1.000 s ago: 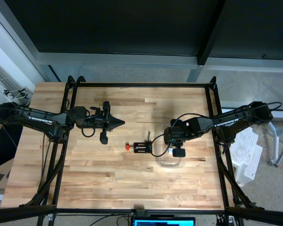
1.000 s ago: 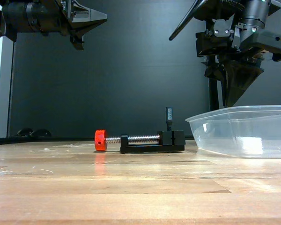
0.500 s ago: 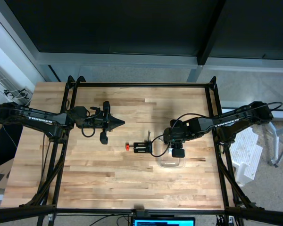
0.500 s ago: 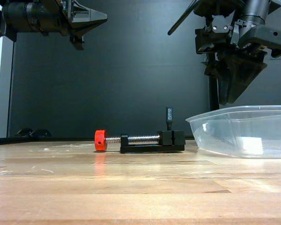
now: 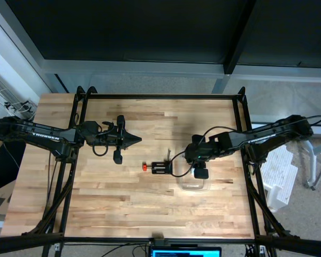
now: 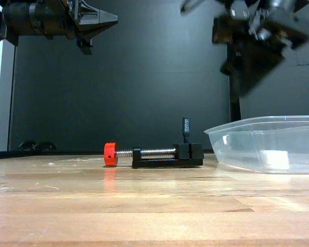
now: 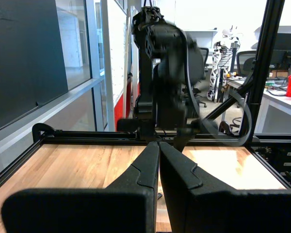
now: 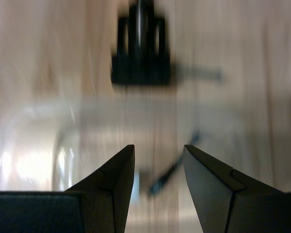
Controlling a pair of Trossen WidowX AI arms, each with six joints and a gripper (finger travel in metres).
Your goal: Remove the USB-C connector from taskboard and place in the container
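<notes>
Grippers two (left (image 5: 138, 140) aloft, right (image 8: 158, 147) mid-table)

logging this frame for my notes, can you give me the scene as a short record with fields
taskboard: lying beside the container
USB-C connector: upright in the taskboard, untouched
container: holds a small white cube
left gripper: shut, high, away from the parts
right gripper: open, empty, high above the container's end nearest the taskboard
status: connector not yet removed
</notes>
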